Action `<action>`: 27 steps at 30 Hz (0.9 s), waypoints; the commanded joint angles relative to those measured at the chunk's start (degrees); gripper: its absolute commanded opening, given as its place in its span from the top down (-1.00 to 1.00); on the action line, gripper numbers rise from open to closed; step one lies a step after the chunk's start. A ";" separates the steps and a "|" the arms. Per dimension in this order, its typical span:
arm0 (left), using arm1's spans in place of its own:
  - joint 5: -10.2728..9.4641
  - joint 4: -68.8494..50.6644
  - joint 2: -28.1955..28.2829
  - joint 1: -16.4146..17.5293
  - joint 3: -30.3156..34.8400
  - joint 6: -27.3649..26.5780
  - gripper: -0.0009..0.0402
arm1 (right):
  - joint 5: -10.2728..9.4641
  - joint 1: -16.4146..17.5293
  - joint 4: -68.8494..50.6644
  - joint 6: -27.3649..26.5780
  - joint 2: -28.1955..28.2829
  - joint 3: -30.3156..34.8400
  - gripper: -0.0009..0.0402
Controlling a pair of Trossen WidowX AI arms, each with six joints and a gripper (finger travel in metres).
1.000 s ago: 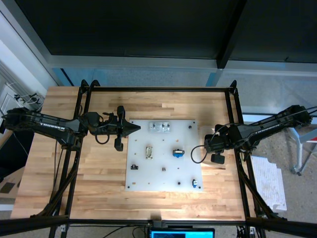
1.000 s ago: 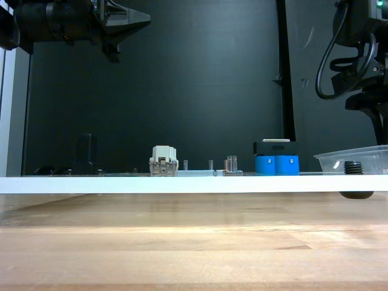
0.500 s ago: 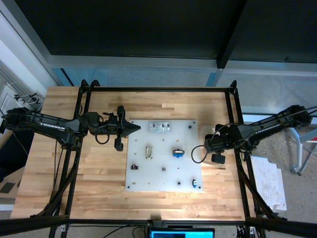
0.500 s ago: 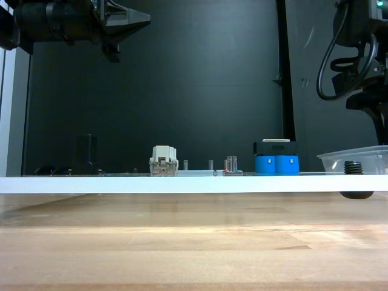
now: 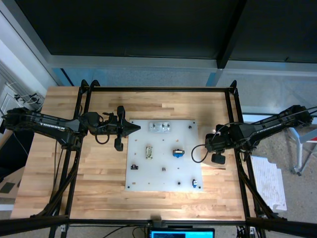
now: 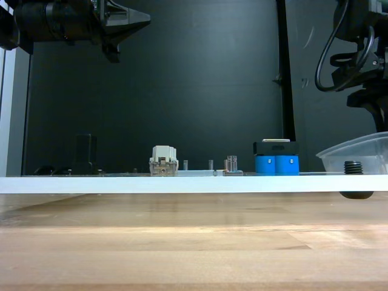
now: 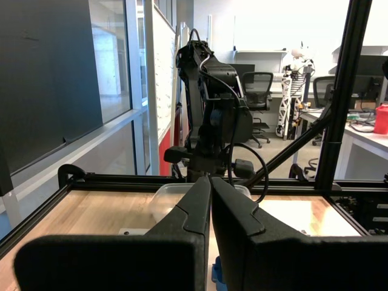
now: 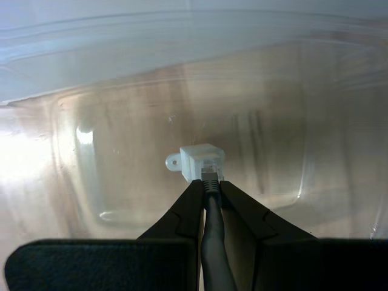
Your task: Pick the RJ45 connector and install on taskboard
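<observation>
The RJ45 connector [image 8: 199, 160] is a small whitish-clear plug on a dark cable stub. My right gripper [image 8: 209, 182] is shut on that stub inside a clear plastic tray [image 8: 121, 121]. In the high view the right gripper [image 5: 212, 143] hangs just off the right edge of the white taskboard [image 5: 148, 173]. My left gripper [image 5: 137, 128] hovers high over the board's left edge, its fingers [image 7: 200, 200] pressed together with nothing between them. From table height the left gripper [image 6: 145, 21] is far above the taskboard [image 6: 182, 183], and the right gripper [image 6: 379, 115] reaches down into the tray [image 6: 357, 159].
On the board stand a beige connector block [image 6: 163, 162], a blue part [image 6: 276, 163], a silver piece [image 5: 160, 127] and small pins. A black threaded part [image 6: 353, 167] lies in the tray. A black frame [image 5: 158, 89] borders the wooden table.
The tray's left rim has tilted upward in the low view, and the right gripper has shifted slightly. The left arm has not moved.
</observation>
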 commanded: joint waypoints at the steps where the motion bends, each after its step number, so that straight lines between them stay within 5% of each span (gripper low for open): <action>1: 0.00 0.00 0.02 0.02 0.00 0.02 0.96 | -0.81 0.00 -0.22 0.09 -0.02 -0.09 0.96; 14: 0.00 0.00 0.02 0.02 0.00 0.02 0.96 | -0.90 -3.50 -0.17 -2.73 -0.26 -0.09 0.96; 23: 0.00 0.00 0.00 0.00 0.00 0.02 0.96 | -5.35 -6.88 -0.17 -6.34 -2.82 -0.09 0.96; 27: 0.00 0.00 0.02 0.00 0.00 0.02 0.96 | -4.76 -8.04 -0.22 -6.60 -3.30 -0.09 0.96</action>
